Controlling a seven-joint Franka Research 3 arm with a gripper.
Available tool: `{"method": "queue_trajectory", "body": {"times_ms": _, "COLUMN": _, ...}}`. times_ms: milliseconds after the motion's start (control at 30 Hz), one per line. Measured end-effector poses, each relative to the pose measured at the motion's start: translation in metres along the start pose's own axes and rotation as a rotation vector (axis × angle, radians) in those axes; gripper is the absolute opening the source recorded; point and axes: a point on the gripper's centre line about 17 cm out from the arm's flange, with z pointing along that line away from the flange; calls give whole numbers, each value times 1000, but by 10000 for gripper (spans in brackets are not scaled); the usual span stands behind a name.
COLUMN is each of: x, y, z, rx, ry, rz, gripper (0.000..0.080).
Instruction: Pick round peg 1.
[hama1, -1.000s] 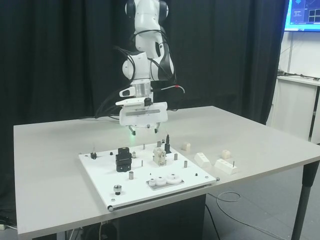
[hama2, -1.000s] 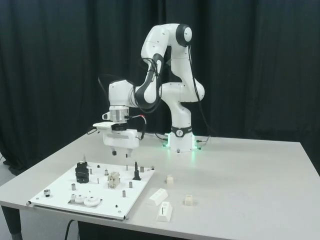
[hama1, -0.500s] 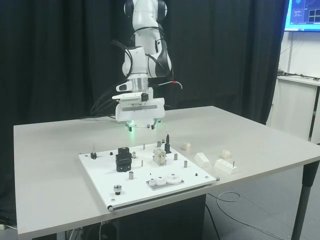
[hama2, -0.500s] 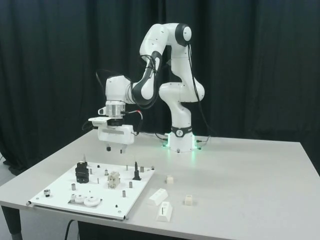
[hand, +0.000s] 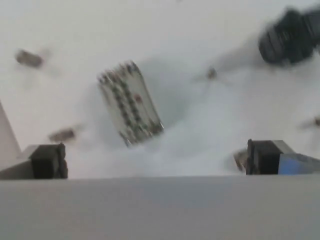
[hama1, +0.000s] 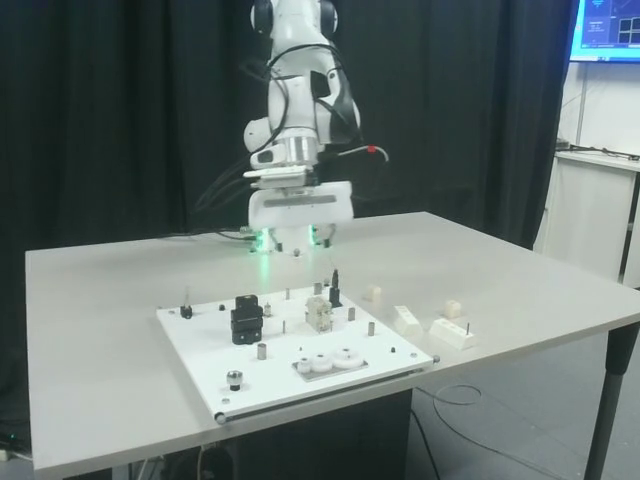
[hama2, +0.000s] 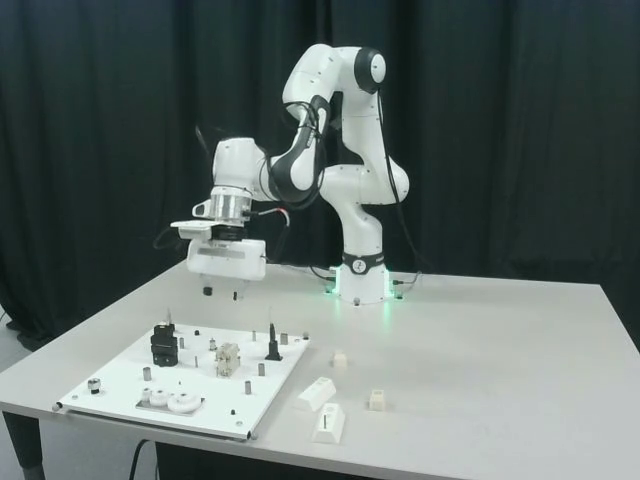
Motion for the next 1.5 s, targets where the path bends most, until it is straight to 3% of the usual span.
{"method": "queue_trajectory", "body": {"times_ms": 267, "x": 39, "y": -38, "z": 4, "rx": -38, "ry": 23, "rz": -135, "gripper": 800}}
{"method": "queue_trajectory", "body": {"times_ms": 533, "x": 69, "y": -82, "z": 20, "rx": -52, "ry": 8, "rz": -202, "gripper": 800}}
{"method": "queue_trajectory", "body": {"times_ms": 733, "x": 90, "y": -112, "z": 33, "rx": -57, "ry": -28, "rz": -218, "gripper": 800}}
{"method": "queue_trajectory", "body": {"times_ms": 967, "x": 107, "y": -143, "z": 47, "rx": -70, "ry": -91, "rz": -233, "gripper": 800}}
{"method": "queue_trajectory", "body": {"times_ms": 1267, "x": 104, "y": -185, "z": 66, "rx": -79, "ry": -180, "rz": -248, "gripper": 800}}
{"method": "queue_trajectory", "body": {"times_ms": 1500, "x": 98, "y": -215, "z": 80, "rx": -84, "ry": -201, "rz": -256, "gripper": 800}}
